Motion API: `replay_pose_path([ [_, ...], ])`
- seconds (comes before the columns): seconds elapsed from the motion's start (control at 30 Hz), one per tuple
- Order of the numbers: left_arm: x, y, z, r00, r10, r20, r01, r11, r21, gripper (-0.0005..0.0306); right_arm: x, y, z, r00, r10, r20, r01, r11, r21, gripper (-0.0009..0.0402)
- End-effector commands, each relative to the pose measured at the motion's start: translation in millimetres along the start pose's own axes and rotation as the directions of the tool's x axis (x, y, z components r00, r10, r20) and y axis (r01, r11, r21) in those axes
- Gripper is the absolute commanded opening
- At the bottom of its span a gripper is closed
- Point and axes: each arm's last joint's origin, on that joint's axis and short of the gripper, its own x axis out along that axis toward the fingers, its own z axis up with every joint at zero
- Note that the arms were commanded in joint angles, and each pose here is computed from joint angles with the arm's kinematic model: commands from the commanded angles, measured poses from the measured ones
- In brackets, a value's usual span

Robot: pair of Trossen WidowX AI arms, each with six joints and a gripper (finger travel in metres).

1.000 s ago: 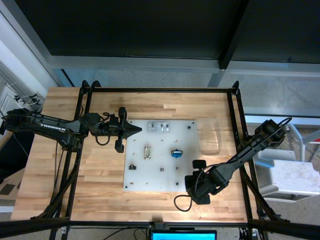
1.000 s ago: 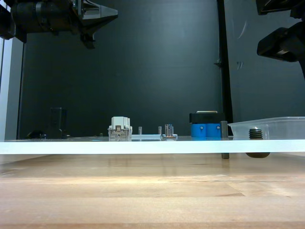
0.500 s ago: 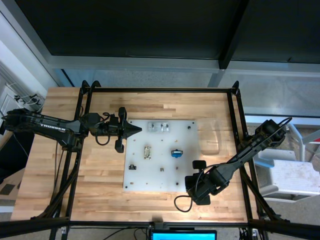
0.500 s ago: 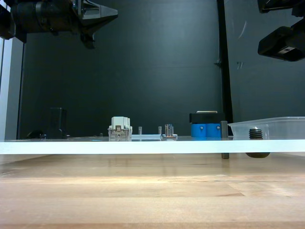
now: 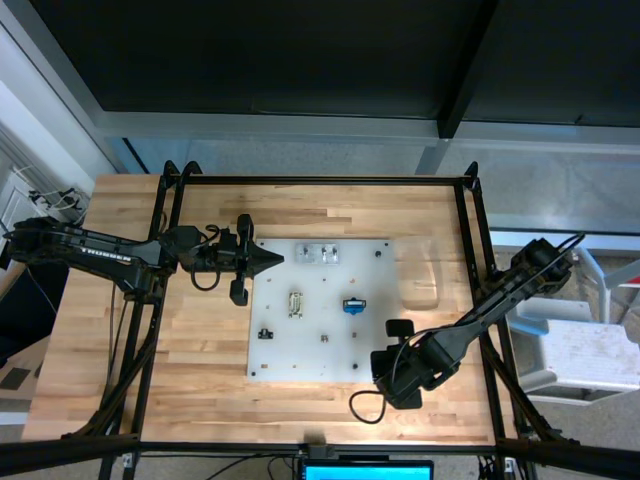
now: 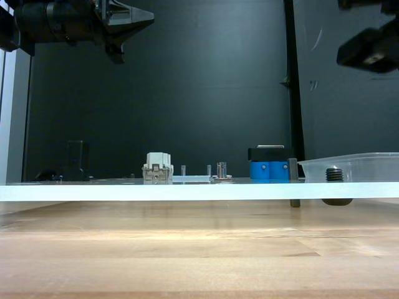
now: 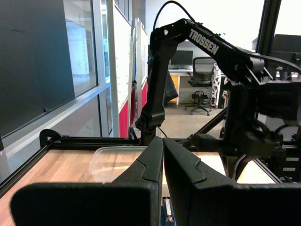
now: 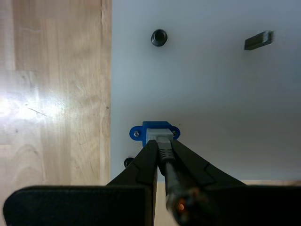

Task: Remove the rj45 connector and place it in the container

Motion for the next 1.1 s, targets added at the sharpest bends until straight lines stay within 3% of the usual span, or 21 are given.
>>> replay_pose_path([
  [0.03, 0.0, 0.1, 0, 1.0, 0.0, 0.0, 0.0, 1.0, 0.0, 0.0001, -7.3, -1.0, 1.3, 1.0, 0.014, 0.009, -0.014, 1.0, 0.0, 0.0],
  [0.23, 0.0, 0.0, 0, 1.0, 0.0, 0.0, 0.0, 1.0, 0.0, 0.0001, -27.8, -5.0, 3.9, 1.0, 0.014, 0.012, -0.014, 1.0, -0.001, 0.0],
  [0.53, 0.0, 0.0, 0, 1.0, 0.0, 0.002, 0.0, 1.0, 0.0, 0.0001, -54.5, -14.9, 3.6, 0.999, 0.038, 0.035, -0.038, 0.999, 0.01, 0.0],
  [0.87, 0.3, 0.1, -1, 1.0, 0.0, -0.005, 0.0, 1.0, 0.0, 0.0001, -57.4, -21.2, 3.7, 0.999, 0.032, 0.031, -0.033, 0.999, 0.02, 0.0],
  [1.1, 0.3, 0.1, -1, 1.0, 0.0, -0.005, 0.0, 1.0, 0.0, 0.0001, -64.2, -50.2, 2.4, 0.999, 0.019, 0.03, -0.021, 0.995, 0.093, 0.0],
])
